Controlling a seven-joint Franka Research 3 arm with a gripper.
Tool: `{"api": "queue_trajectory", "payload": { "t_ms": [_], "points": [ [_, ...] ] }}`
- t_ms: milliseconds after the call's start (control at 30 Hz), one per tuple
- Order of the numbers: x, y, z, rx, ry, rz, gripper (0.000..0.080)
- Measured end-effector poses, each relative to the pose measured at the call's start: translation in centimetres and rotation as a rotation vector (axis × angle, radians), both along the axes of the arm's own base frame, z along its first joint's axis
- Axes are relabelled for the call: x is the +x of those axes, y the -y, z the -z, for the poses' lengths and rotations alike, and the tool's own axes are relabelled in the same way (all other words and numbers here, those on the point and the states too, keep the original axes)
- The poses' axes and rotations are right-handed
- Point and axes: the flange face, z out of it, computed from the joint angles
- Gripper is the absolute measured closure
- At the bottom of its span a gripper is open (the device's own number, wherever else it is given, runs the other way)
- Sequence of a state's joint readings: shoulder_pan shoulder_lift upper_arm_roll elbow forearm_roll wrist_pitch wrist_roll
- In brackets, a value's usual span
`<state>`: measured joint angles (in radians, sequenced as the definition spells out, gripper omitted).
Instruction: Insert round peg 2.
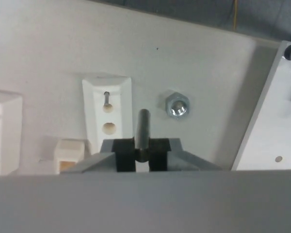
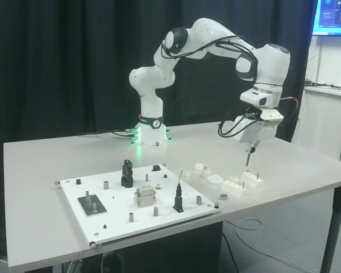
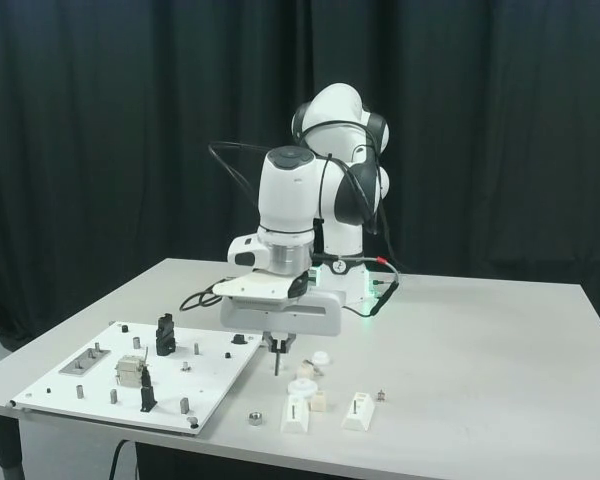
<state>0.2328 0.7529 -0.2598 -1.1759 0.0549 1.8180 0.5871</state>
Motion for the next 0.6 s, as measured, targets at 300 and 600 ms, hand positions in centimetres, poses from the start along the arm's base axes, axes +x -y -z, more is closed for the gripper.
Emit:
{"api": "queue_trajectory", "payload": {
  "t_ms": [300,600],
  "points": [
    [0.01,0.06,0.20,-0.004,-0.003,-0.006,0.0749],
    [0.01,0.08,0.33,-0.005,-0.007,-0.018,0.0749]
  ]
}}
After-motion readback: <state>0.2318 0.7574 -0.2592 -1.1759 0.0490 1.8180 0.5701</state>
